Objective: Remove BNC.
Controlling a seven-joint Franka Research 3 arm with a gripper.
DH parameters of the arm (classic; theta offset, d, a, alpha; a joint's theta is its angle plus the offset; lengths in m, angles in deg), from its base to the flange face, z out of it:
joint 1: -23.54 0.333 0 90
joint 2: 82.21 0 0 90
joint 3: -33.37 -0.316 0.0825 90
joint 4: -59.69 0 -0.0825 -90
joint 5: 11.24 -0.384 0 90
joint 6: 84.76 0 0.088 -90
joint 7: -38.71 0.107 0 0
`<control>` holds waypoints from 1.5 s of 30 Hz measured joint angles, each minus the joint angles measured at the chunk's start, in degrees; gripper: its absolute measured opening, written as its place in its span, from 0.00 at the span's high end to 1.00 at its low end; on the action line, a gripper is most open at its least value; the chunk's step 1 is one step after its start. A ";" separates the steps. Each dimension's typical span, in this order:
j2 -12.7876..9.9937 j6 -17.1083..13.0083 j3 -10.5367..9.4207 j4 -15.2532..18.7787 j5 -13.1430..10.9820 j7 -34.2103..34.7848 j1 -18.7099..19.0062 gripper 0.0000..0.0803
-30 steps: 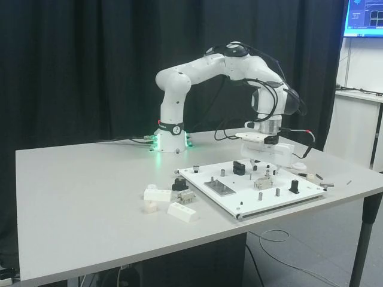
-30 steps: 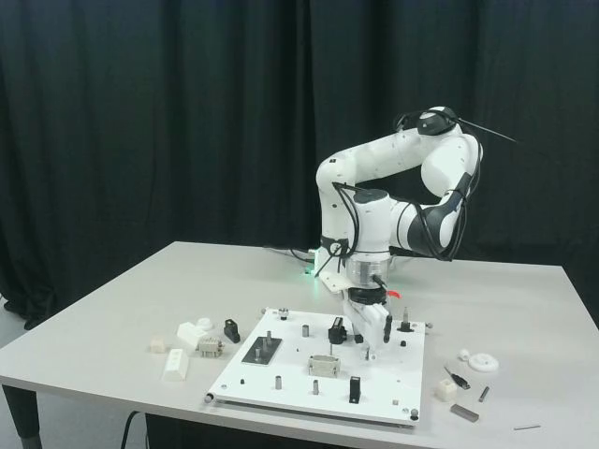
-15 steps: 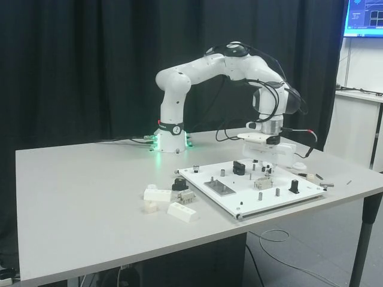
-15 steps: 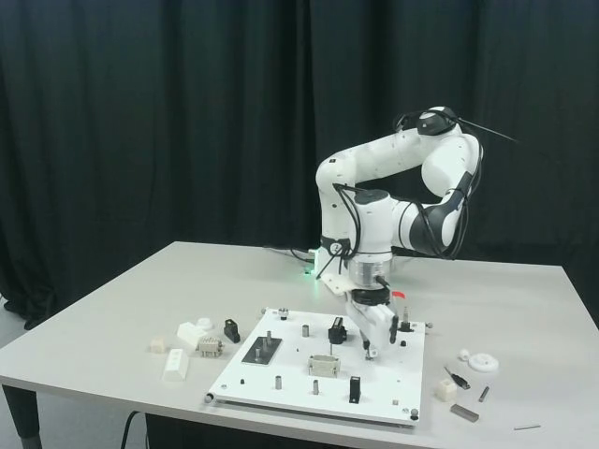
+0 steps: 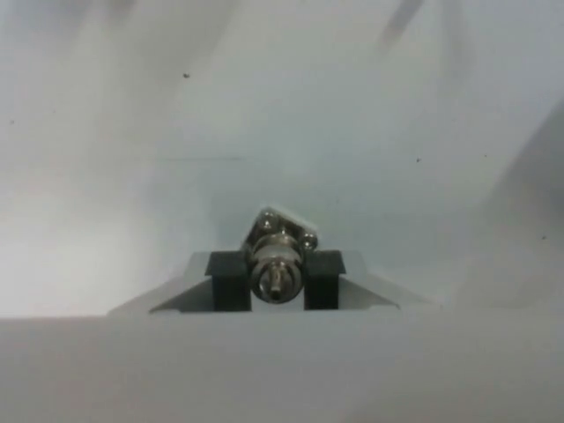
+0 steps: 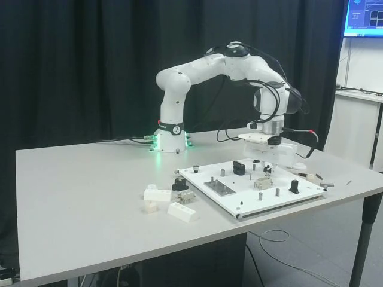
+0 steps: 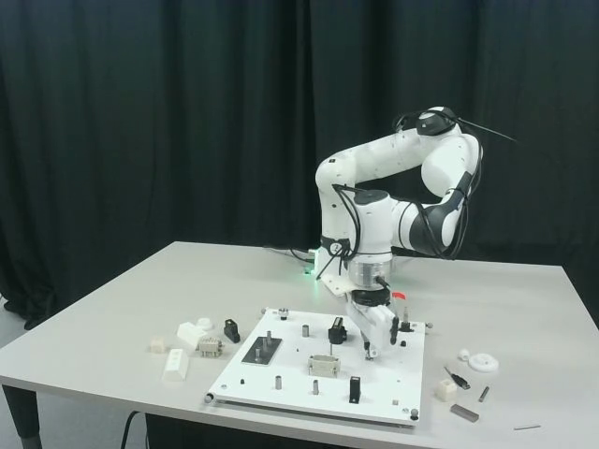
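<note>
I see the gripper [image 5: 277, 280] risen since a second ago, clamped on the metal BNC connector [image 5: 278, 257], low centre of wrist frame, now clear above the white board [image 7: 281, 369]: extraction looks done.

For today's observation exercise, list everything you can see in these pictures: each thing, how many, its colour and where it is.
BNC connector: one, metallic, between the fingers.
Board: one, white, on the table's front part, carrying small black and grey fittings.
Loose blocks: several, mostly white, on the table beside the board's far-from-arm end.
Small parts: a few, white and grey, on the table at the board's other end.
Table: one, grey.
Curtain: black, behind.
Arm: one, white, green light at its base.
Gripper: one, above the board.
</note>
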 joint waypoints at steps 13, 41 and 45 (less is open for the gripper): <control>-0.05 0.01 -0.09 -0.22 0.51 -14.90 -0.03 0.84; -0.07 -0.44 -0.15 -0.69 2.72 -45.23 0.30 0.84; -0.07 -0.45 -0.07 -0.58 2.77 -50.62 0.41 0.84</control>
